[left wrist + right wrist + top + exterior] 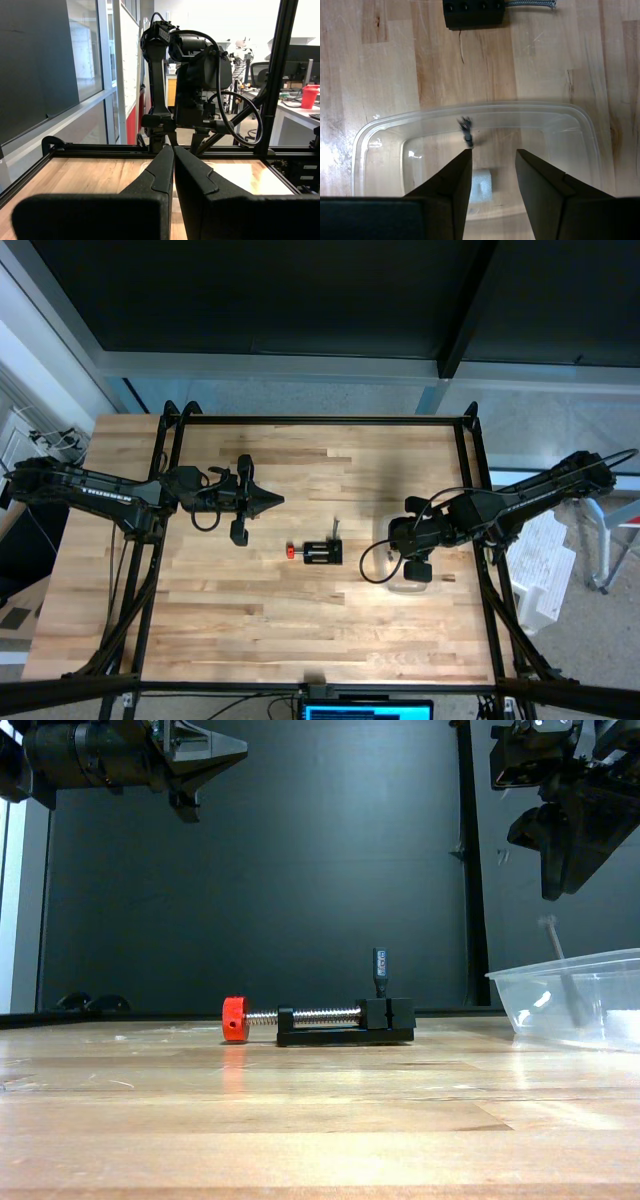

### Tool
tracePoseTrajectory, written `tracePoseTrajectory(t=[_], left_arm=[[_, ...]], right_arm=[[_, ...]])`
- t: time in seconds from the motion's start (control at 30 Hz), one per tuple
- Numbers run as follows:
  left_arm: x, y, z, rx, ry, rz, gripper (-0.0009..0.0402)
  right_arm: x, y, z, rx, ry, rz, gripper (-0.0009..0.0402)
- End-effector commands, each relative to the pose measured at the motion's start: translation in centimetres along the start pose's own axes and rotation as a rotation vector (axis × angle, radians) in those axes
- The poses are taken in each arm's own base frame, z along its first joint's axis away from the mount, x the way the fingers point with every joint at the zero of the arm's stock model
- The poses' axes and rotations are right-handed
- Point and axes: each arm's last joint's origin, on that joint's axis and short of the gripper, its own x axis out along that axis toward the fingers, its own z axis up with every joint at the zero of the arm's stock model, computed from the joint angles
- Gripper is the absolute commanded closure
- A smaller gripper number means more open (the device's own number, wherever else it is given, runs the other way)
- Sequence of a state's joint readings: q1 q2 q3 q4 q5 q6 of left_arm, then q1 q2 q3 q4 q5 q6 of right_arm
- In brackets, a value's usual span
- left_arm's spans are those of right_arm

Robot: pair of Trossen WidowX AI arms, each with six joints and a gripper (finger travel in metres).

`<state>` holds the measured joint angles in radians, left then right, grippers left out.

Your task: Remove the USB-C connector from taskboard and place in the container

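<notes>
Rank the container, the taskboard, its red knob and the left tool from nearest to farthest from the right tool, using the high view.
1. container: directly beneath the open right tool.
2. taskboard: at table centre, toward the left arm.
3. red knob: on the taskboard's end away from the right tool.
4. left tool: shut, raised over the table's left part.

R gripper spread above container, conn inside
</notes>
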<state>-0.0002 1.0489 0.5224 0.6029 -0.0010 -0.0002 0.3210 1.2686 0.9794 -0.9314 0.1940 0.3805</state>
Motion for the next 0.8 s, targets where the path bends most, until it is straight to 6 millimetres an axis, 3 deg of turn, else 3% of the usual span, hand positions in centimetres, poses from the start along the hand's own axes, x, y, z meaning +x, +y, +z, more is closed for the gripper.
tracePoseTrajectory(t=[0.03, 0.23, 0.4, 0.57, 0.8], left_arm=[[0.0, 0.0, 0.0, 0.0, -0.001, 0.0, 0.0393], [0.0, 0.0, 0.0, 0.0, -0.001, 0.0, 0.0393], [0.0, 0.0, 0.0, 0.0, -0.001, 0.0, 0.0393], [0.0, 0.0, 0.0, 0.0, 0.0, 0.0, 0.0393], [0.0, 0.0, 0.0, 0.0, -0.001, 0.0, 0.0393]], right_arm=[[0.0, 0.0, 0.0, 0.0, 0.001, 0.002, 0.0252], [0.0, 0.0, 0.0, -0.012, 0.001, 0.003, 0.0239], [-0.6, -0.2, -0.1, -0.047, -0.026, 0.011, 0.0255], [-2.5, -0.7, -0.1, -0.051, -0.15, 0.016, 0.0302], [-4.9, -2.0, 0.2, -0.059, -0.341, 0.03, 0.0398]])
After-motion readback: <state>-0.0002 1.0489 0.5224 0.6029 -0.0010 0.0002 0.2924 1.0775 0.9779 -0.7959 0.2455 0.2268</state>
